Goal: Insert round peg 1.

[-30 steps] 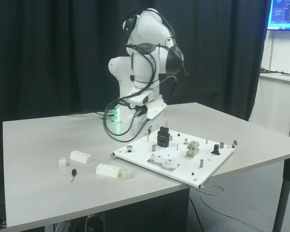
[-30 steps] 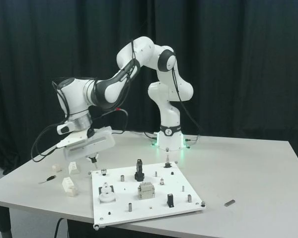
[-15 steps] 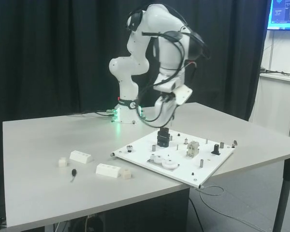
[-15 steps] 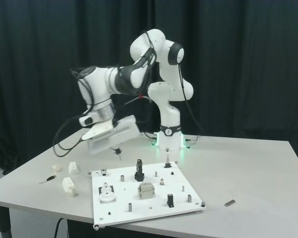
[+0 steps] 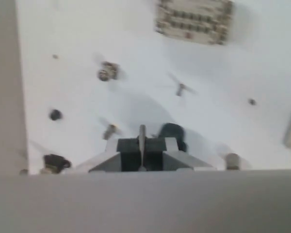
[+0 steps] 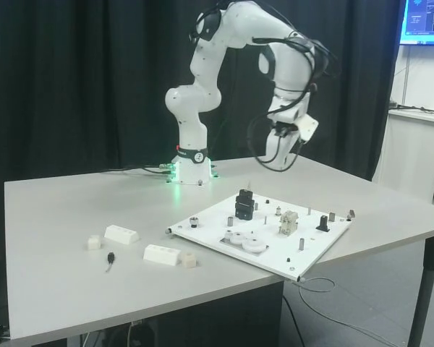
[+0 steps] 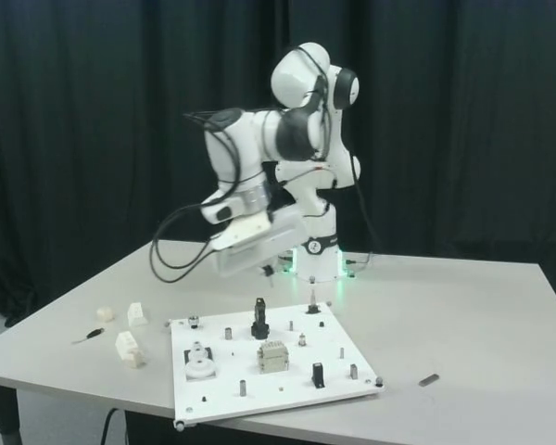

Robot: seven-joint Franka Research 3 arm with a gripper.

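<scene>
The tool (image 5: 142, 167) grips a thin, straight grey peg (image 5: 142, 141) between closed fingers; the peg juts past the fingertips above the white board (image 5: 87, 29).

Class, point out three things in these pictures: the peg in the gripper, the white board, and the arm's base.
peg (image 5: 142, 141), wrist view, mid-shaft between the fingers
white board (image 7: 343, 394), second room view, bare near edge
base (image 6: 190, 173), first room view, foot by the green lights
</scene>
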